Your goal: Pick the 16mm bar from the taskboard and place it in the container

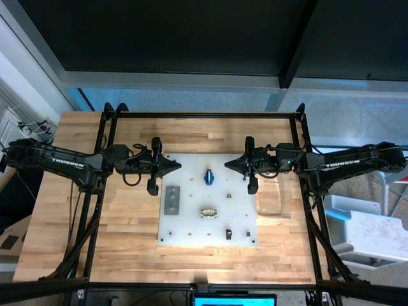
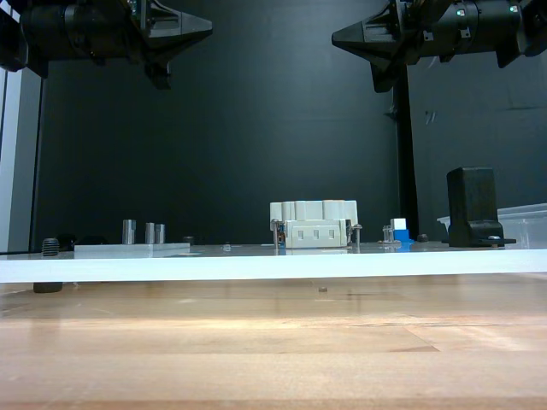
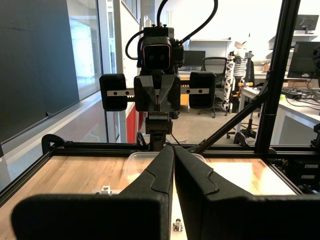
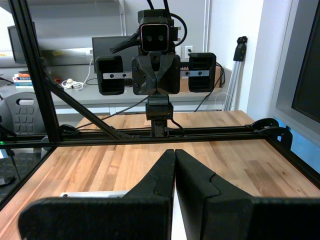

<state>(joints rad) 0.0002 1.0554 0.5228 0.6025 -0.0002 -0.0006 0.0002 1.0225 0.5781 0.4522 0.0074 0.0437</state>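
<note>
Taskboard [image 1: 191, 223] lies beneath closed left end effector [image 1: 177, 166] and right end effector [image 1: 227, 164].

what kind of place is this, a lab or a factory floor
Probably a robotics lab: a framed wooden table holds a taskboard, with the left gripper and right gripper hovering shut above its far part; an office chair and monitor stand beyond.
</note>
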